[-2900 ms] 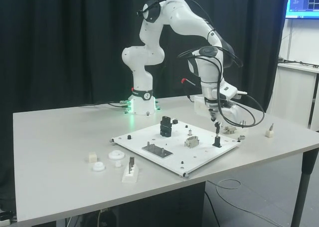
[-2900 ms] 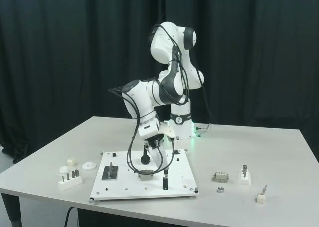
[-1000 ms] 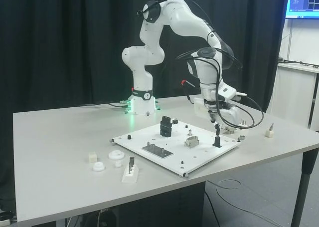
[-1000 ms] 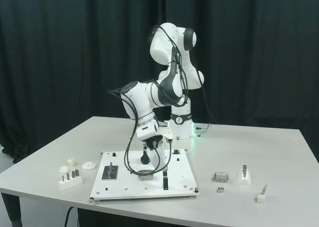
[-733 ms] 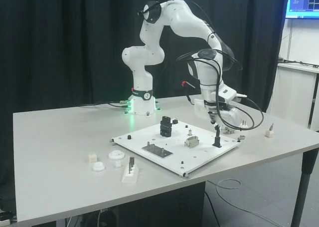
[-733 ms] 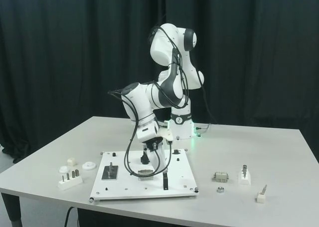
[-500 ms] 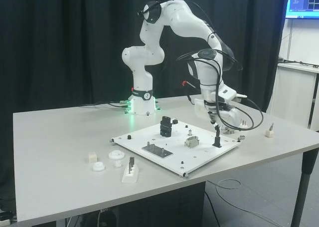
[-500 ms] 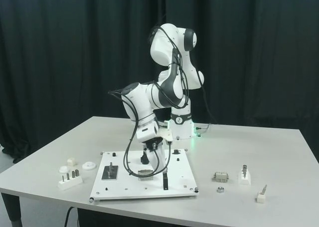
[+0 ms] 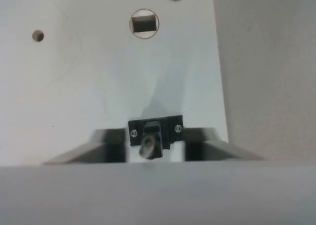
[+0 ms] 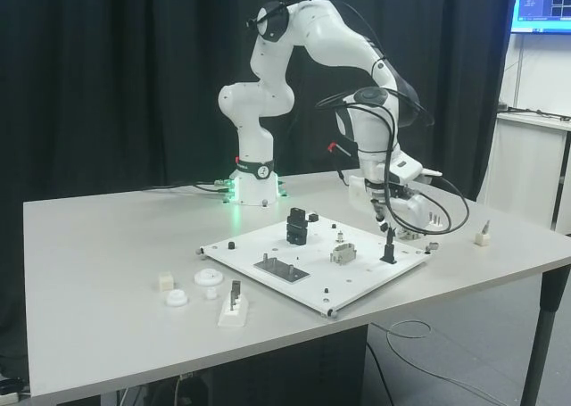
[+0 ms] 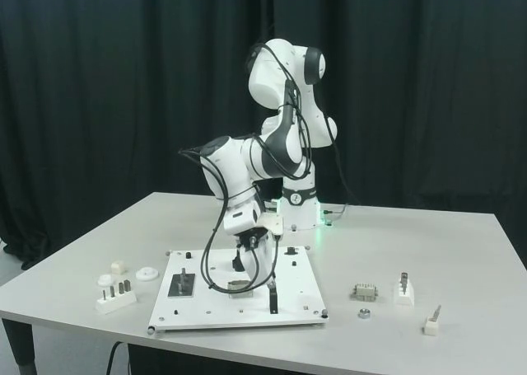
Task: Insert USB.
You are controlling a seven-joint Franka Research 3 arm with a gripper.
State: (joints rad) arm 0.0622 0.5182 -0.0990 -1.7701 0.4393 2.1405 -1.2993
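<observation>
From the wrist camera, the gripper looks straight down on the white board, its two grey fingers flanking a black USB socket block that stands close to the board's edge, with the grey table beyond; a small rounded plug tip shows between the fingers directly over the block, though whether it has entered the socket cannot be told. A round hole with a square recess lies farther along the board. In the first room view, the white arm bends down from its base, lit green, and the gripper hangs just above the black upright block at the board's corner farthest from the base; how far the fingers are parted is too small to tell. In the second room view, the gripper hangs low over the board beside the same block, while a loose connector and a nut lie well apart on the table.
</observation>
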